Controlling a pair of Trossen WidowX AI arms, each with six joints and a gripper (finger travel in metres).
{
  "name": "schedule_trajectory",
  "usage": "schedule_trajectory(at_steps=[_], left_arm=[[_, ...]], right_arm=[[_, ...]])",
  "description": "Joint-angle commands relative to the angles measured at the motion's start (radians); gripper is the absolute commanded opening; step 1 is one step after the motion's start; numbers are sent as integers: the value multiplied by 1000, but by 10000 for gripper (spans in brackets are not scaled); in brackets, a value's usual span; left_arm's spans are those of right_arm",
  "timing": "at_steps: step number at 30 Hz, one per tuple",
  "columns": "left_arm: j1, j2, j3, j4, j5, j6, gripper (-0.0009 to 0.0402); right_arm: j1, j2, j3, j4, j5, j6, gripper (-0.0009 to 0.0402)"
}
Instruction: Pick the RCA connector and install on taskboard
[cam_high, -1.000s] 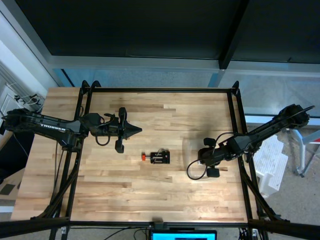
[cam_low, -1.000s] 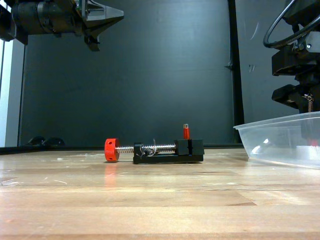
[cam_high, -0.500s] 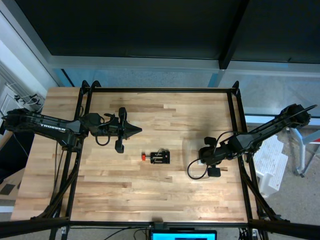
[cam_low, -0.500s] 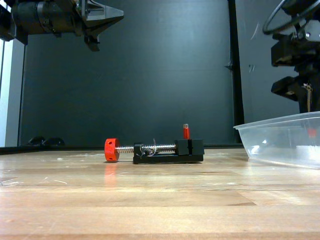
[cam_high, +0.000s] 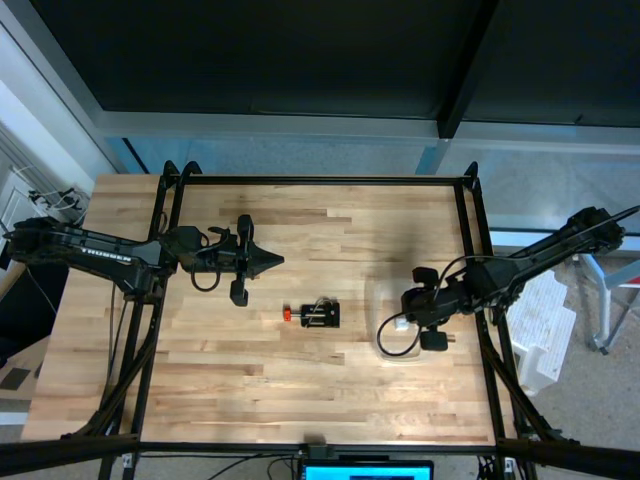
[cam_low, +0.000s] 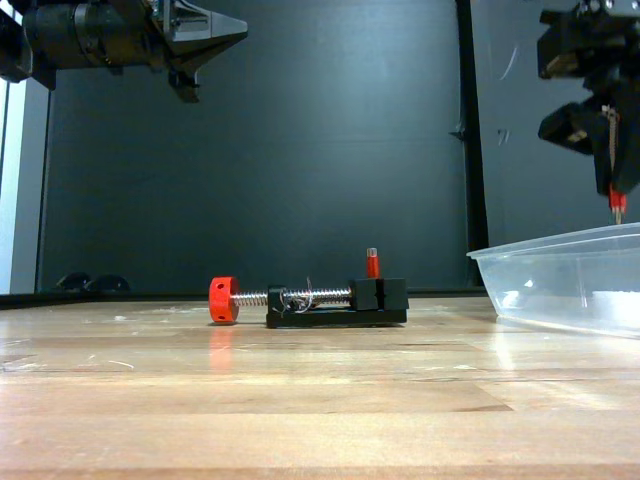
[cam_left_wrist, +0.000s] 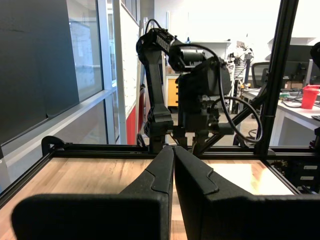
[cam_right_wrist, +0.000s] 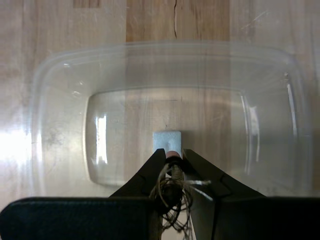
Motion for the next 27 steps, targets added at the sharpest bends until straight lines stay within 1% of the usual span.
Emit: schedule_trajectory(at_steps=[1, 12, 15, 17, 27], left_arm=[[0, 0, 0, 0, 0, 0, 0], [0, 0, 0, 0, 0, 0, 0], [0, 0, 0, 0, 0, 0, 0], [0, 0, 0, 0, 0, 0, 0], [0, 0, 0, 0, 0, 0, 0]], right_arm=[[0, 1, 31, -22, 0, 1, 0], [-2, 15, 57, -23, 2, 10, 0], [-14, 46, 85, -23, 3, 7, 0], [-33, 72, 103, -22, 3, 1, 0], [-101, 237, 243, 3, 4, -76, 0]])
